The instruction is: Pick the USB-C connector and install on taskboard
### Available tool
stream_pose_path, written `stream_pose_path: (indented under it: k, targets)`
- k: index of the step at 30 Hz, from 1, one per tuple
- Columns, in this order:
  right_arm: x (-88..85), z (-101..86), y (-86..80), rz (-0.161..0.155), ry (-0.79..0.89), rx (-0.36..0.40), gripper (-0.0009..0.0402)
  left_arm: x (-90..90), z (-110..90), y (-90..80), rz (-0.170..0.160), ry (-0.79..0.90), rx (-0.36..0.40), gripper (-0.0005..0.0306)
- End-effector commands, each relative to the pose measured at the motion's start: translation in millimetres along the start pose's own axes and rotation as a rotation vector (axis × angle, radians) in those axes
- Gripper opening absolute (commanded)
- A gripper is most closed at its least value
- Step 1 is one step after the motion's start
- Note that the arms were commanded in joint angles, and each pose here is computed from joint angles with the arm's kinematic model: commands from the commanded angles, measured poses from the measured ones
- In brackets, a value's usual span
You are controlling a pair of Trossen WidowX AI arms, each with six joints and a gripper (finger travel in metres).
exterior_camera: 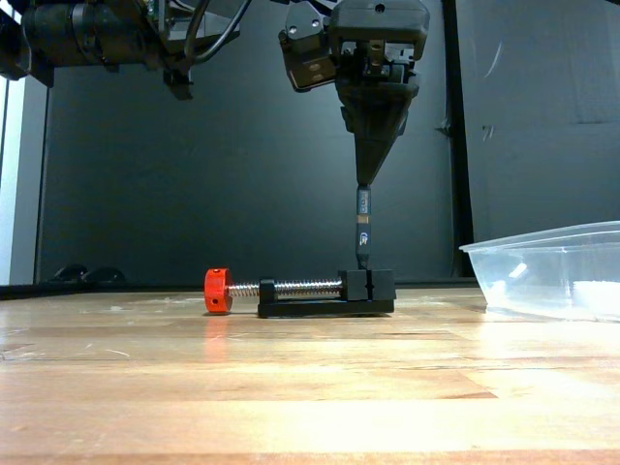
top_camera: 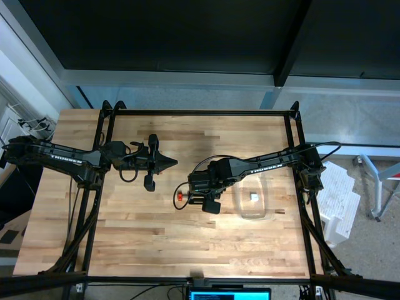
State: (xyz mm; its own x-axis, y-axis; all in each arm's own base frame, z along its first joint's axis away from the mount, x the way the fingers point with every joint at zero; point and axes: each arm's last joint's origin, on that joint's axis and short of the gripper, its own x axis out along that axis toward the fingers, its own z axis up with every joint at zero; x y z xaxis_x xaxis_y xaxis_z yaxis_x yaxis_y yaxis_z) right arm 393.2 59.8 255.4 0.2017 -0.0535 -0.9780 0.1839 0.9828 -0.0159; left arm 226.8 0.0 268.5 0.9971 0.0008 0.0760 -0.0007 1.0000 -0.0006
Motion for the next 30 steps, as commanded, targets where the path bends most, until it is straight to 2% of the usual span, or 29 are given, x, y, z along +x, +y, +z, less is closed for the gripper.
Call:
stream_pose_path:
  k: [1,30]
  targets:
    - [-0.2,0.2,0.1,0.002,-0.002,-0.002,0.0,0.1,0.0,0.0,0.0,0.0,0.0,0.0]
    - [2.6,-0.3,0.5,0.008,-0.002,0.0,0.0,0.1,0.0,0.0,0.0,0.0,0.0,0.0]
